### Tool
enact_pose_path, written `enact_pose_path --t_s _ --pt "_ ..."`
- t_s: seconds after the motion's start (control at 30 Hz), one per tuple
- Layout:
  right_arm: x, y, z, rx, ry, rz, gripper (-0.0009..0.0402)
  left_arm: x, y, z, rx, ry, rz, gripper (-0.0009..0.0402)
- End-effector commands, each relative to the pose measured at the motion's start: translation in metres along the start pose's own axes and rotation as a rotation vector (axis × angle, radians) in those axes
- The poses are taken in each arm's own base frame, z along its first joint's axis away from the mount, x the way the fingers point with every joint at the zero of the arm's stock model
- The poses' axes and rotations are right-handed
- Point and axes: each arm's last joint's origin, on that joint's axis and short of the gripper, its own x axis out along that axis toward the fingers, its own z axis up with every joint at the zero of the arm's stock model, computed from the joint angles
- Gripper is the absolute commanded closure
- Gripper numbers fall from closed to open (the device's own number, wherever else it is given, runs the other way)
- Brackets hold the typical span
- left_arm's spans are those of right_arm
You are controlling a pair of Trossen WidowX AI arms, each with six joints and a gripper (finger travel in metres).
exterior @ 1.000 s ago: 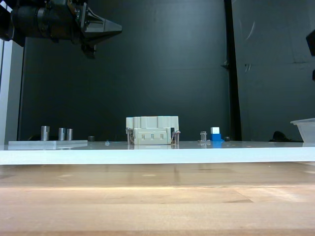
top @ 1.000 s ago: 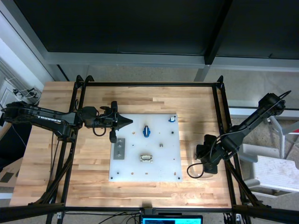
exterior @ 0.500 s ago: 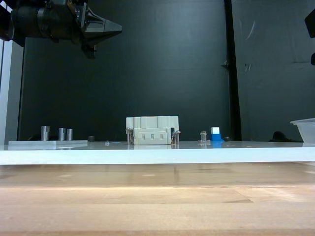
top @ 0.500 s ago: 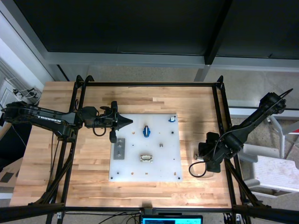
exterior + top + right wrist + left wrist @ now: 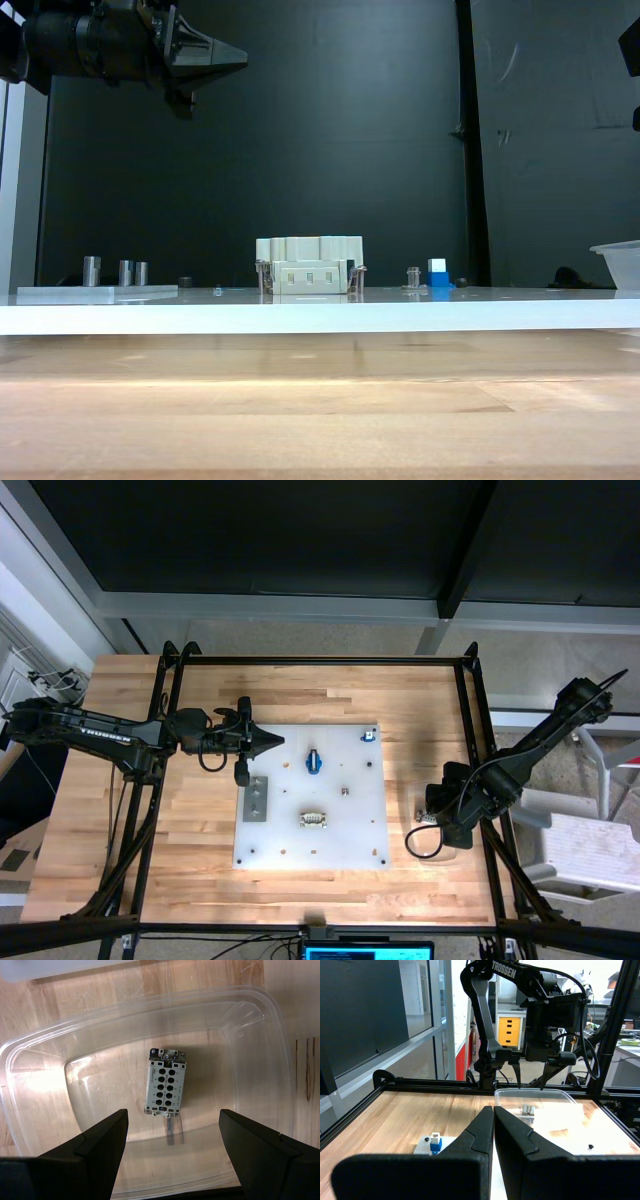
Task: Remove the HAN10-E connector and place it in the container
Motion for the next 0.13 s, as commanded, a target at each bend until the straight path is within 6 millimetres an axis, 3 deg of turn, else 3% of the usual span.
enact_pose_path --t_s 0.03,0.13 --pt "0.0001 0.0001 0.0001 0.003 0.000 0.000 0.0139 0.0000 0.0000 0.0002 0.000 -0.001 0.000 0.0393" --pt "0.0001 0.0001 0.0000 0.003 0.000 0.000 0.0139 0.0001 0.0001 0.0001 0.000 0.000 0.000 0.0393"
